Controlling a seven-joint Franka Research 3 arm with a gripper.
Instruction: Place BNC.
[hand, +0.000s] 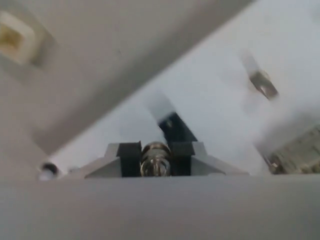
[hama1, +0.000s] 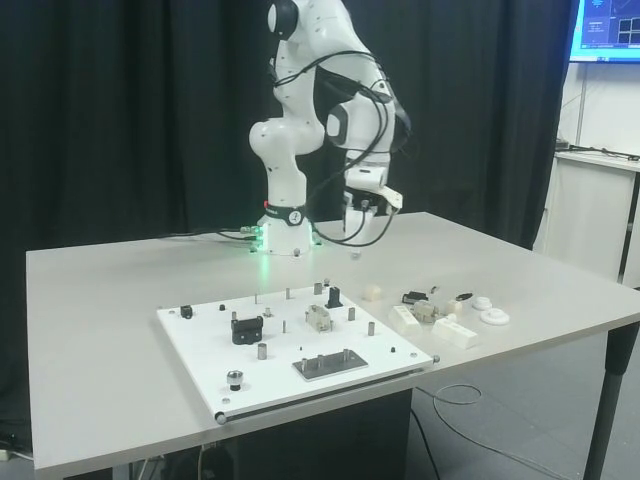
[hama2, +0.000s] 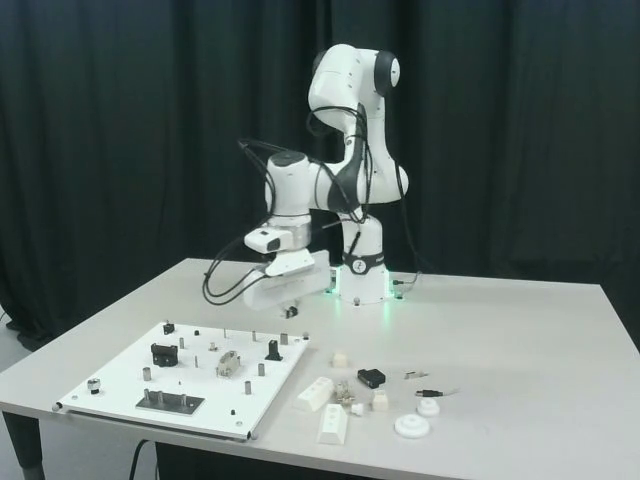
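Black curtains are backing the grey table (hama1: 120, 300). Above the white board (hama2: 120, 400), the gripper (hand: 156, 162) is pinching the BNC connector (hand: 155, 159) between 2 fingers. A tilted connector could be missing its socket.

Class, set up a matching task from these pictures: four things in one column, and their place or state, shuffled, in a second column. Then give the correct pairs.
Things
1. BNC connector
2. white board
3. gripper
4. green light

Place or state
A. at the arm's base
B. lying on the grey table, posts on it
C. held between two fingers
D. raised above the table, shut

Pairs: 1-C, 2-B, 3-D, 4-A
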